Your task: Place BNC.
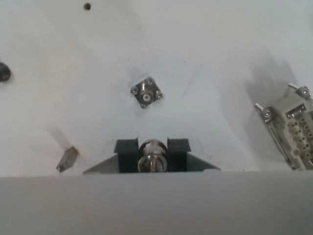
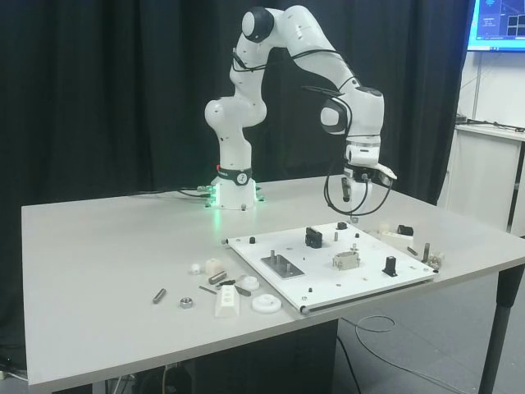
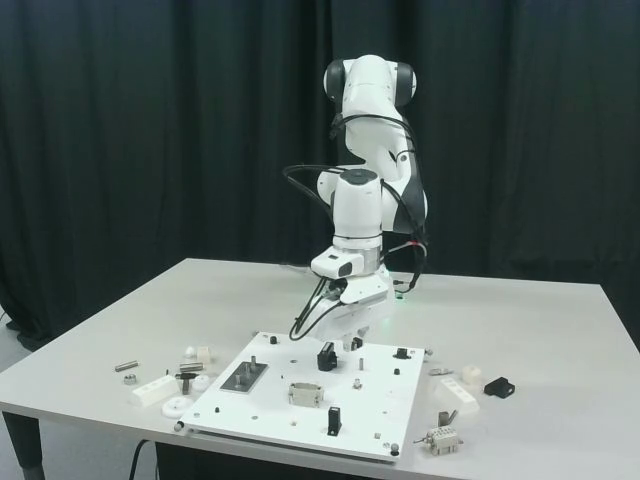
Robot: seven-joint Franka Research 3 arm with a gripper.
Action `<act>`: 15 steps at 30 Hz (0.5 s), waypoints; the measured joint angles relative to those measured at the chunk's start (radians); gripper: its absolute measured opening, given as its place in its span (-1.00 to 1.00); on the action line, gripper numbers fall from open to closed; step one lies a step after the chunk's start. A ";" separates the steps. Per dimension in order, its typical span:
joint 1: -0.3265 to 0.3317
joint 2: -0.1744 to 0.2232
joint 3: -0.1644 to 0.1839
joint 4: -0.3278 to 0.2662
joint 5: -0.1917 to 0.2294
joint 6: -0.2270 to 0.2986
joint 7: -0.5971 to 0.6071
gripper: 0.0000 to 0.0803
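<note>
- Two black fingers of the gripper (image 1: 152, 156) sit low in the middle of the wrist view, closed onto a metal BNC connector (image 1: 152, 155) that fills the narrow gap between them.
- Beyond the fingertips in that view, above the middle of the frame, a small square BNC socket (image 1: 145, 93) with four corner screws is mounted on the white board (image 1: 98, 73); the held connector is clear of it, not touching.
- At the right edge of the wrist view lies a multi-pin connector block (image 1: 293, 129) with screws at its corners; a small metal piece (image 1: 67, 158) lies at lower left.
- In the first room view the near front of the grey tabletop (image 2: 98, 246) carries loose white plastic parts (image 2: 225, 300), a white gear (image 2: 266, 304), a nut (image 2: 186, 302) and a short pin (image 2: 159, 295), lower left of centre.
- Behind these, right of centre, the white board (image 2: 328, 275) lies flat, with a metal plate (image 2: 283, 265), black blocks (image 2: 313, 238) and a grey fitting (image 2: 344, 260) on it.
- Above the board's far edge, the gripper (image 2: 354, 209) hangs pointing down, off the board.
- Farthest back, the white arm (image 2: 287, 49) arches up from its base (image 2: 234, 190), where green light shows, against a black curtain (image 2: 98, 82).
</note>
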 joint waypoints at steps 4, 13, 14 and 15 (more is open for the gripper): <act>0.000 0.000 0.000 0.001 0.000 0.002 0.021 -0.70; 0.000 0.000 0.000 0.001 0.000 0.017 0.179 -0.70; 0.001 0.000 0.000 0.001 0.000 0.018 0.196 -0.70; 0.001 0.000 0.000 0.001 0.000 0.019 0.205 -0.70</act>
